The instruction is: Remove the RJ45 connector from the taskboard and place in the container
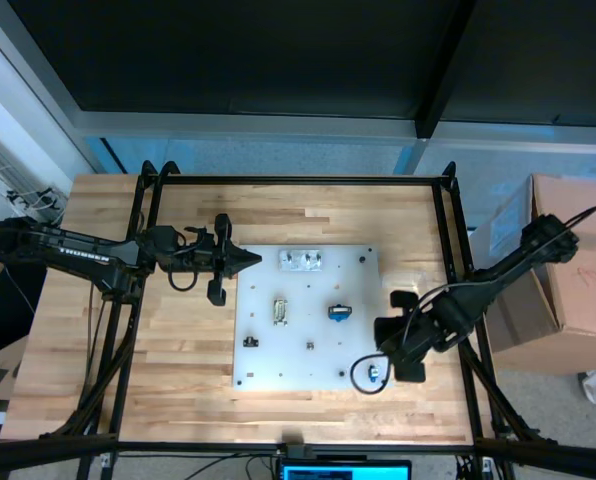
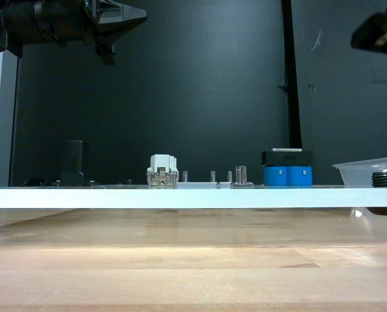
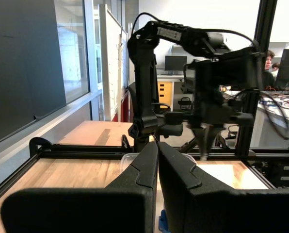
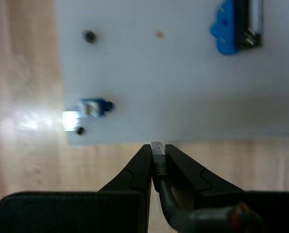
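RJ45 connector (image 4: 158,161) in right claw (image 4: 157,146); left claw (image 2: 132,14) aloft

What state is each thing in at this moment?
right gripper: shut on RJ45 connector, just off the taskboard's right edge.
RJ45 connector: out of its seat, held.
left gripper: shut, empty, raised over the taskboard's left edge.
container: upright, right of the taskboard.

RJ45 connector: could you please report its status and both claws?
Left claw shut, empty, high over taskboard left edge. Right claw shut on RJ45 connector, clear of its seat, at taskboard right edge.
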Controlling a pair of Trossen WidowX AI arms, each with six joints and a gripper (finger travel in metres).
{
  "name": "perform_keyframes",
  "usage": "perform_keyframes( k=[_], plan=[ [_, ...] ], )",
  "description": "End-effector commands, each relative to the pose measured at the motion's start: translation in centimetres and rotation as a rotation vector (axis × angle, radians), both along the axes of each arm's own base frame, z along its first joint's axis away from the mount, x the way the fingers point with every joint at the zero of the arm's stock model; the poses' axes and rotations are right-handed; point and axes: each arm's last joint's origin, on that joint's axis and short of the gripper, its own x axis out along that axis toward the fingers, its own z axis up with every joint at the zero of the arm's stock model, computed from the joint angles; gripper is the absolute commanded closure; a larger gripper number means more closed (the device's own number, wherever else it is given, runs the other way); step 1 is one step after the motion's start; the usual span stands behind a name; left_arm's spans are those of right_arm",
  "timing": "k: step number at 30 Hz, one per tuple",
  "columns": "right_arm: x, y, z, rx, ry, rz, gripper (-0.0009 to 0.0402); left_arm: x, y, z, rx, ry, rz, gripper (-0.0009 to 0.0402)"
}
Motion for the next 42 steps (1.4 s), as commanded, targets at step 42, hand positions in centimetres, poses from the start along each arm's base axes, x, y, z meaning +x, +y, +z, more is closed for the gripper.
perform_keyframes(
  k=[42],
  plan=[
    [-6.5, -7.4, -7.9, -0.049, 0.078, -0.186, 0.0393, 0.0, 0.0, 0.0, 0.0, 0.0, 0.0, 0.0393]
  ],
)
